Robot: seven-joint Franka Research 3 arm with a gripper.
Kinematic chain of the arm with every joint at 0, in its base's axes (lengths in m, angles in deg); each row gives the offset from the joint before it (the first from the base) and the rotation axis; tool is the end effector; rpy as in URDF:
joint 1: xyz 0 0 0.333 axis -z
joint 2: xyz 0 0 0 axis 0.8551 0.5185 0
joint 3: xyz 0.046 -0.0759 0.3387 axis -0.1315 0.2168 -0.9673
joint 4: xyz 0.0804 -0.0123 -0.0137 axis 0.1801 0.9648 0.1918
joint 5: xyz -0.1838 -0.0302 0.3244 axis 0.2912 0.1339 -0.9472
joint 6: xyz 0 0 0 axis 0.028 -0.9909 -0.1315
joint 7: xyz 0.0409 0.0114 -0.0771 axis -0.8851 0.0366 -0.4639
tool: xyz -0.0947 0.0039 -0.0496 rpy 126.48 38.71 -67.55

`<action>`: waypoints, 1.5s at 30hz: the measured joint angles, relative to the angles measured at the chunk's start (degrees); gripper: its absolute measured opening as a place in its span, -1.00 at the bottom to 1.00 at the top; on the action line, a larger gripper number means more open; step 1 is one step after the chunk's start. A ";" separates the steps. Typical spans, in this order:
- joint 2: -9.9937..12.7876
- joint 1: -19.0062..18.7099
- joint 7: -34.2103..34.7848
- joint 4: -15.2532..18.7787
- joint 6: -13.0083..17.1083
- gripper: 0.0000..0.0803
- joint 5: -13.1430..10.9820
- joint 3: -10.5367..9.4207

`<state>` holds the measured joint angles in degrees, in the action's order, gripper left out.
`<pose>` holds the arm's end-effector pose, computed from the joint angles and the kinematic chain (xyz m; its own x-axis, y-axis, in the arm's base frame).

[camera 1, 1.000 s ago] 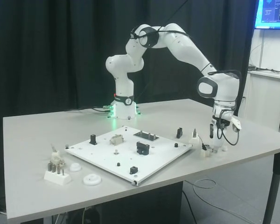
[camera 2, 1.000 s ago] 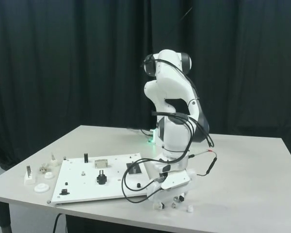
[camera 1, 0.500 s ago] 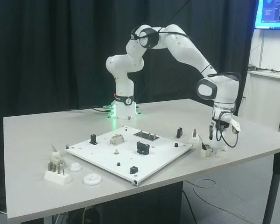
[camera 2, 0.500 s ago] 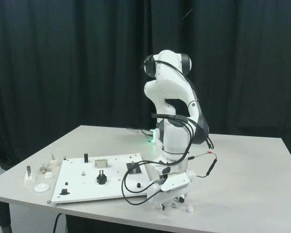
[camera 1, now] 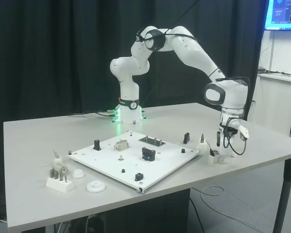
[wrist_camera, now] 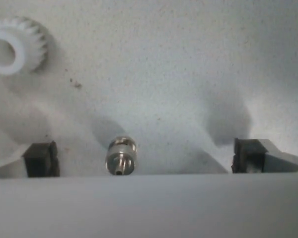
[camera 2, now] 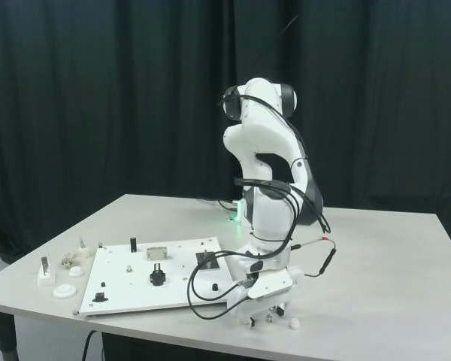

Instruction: Pick BNC.

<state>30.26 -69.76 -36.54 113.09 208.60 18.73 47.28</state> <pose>0.6931 0.1508 0.2211 0.9988 -0.0131 -0.0474 -0.0096 -0.9973 0.0731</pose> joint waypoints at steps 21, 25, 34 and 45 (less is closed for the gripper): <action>0.52 -0.32 0.38 -0.04 0.11 -0.62 -0.07 0.00; 0.50 -0.35 0.77 -0.24 0.13 -0.69 -0.18 0.00; -0.56 -0.35 1.01 -1.81 -3.12 -0.69 -0.47 0.08; -1.92 -0.35 1.41 -4.79 -9.69 -0.70 -2.00 0.85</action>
<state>28.34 -70.11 -35.13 108.30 198.91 16.73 48.13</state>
